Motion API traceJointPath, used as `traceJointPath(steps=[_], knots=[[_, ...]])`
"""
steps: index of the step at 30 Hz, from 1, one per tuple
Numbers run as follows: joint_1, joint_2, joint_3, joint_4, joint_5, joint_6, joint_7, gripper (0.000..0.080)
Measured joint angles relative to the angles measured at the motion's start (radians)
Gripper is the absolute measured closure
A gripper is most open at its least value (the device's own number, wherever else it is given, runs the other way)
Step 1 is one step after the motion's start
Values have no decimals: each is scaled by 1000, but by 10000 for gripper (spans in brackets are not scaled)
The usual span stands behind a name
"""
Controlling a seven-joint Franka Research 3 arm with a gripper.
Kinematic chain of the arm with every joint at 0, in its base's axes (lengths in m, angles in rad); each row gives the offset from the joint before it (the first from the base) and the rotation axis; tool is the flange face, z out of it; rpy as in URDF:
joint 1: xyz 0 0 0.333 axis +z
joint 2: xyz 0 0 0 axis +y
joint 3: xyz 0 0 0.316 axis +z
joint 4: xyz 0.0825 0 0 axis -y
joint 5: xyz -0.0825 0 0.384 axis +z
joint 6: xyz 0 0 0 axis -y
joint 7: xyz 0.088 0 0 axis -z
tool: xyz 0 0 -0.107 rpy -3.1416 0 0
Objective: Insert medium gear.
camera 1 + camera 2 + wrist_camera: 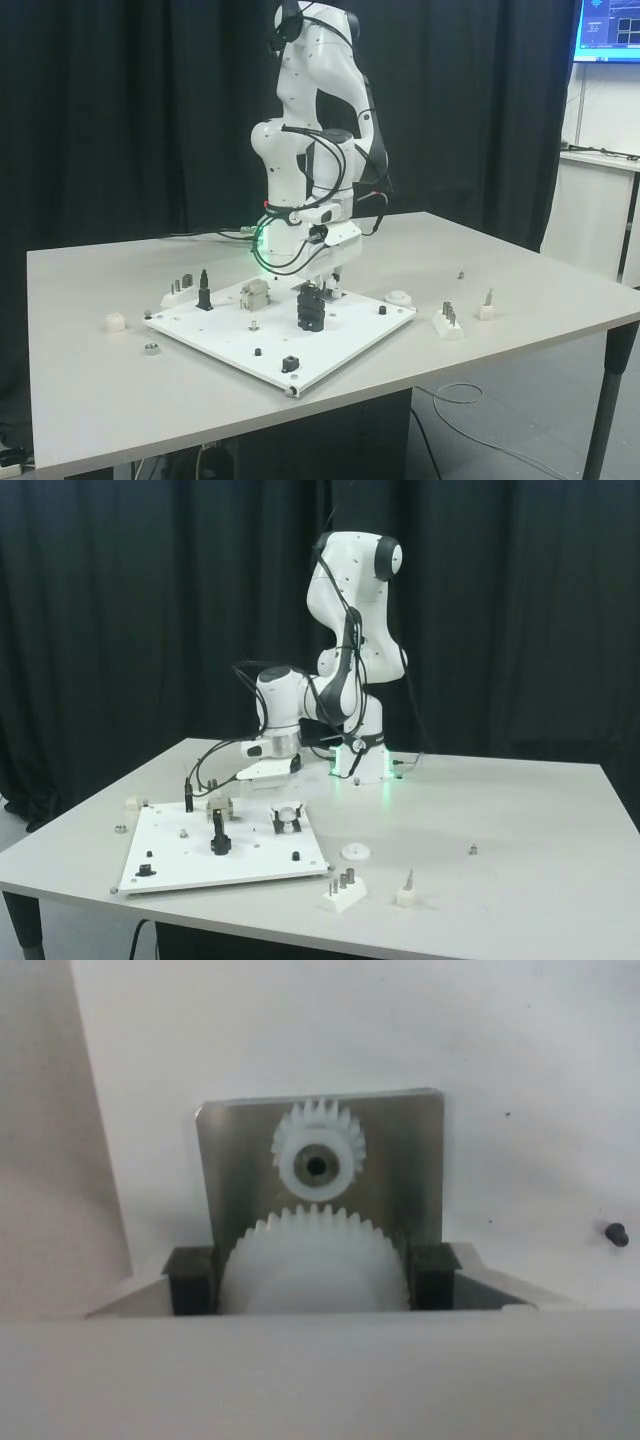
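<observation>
Wrist cam pretty much tells the story: the jaws point(314, 1285) are pinching the medium gear point(312, 1272), w/ one black finger pad point(190, 1280) on each side of it. Gear's white, toothed rim facing the camera, lower half hidden behind the arm's own housing. Right past it, on a grey metal plate point(400, 1160), sits a smaller white gear point(318, 1157) already on its shaft, dark hole in the middle. The medium gear's teeth look v. close to the small one's, but can't tell if they actually mesh or touch. A little black screw point(616, 1233) sits off by itself on the white board point(520, 1060).

Room cams: the white arm point(305, 150) is bent low over the white board point(340, 345), which lies on the grey surface point(520, 270). Wrist end is down at the gear station point(288, 820) near the board's edge on the arm's side. Also on the board: a black upright block point(310, 305), a black post point(204, 292), a small black cube point(290, 362) near the front corner.

Off the board, on the surface: a flat white gear point(355, 852), a white holder w/ pegs point(342, 892), a smaller white block w/ one pin point(406, 894), and a small white cube point(115, 321) well apart at the other end. Green light glows at the arm's base point(355, 770).
</observation>
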Motion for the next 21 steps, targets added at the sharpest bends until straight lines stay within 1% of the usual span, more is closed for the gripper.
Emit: traceJointPath(steps=[7, 13, 21], knots=[[0, 1, 0, 1, -1, 2, -1, 406], [0, 5, 3, 2, -1, 18, -2, 406], [0, 10, 5, 5, -1, 26, -3, 406]])
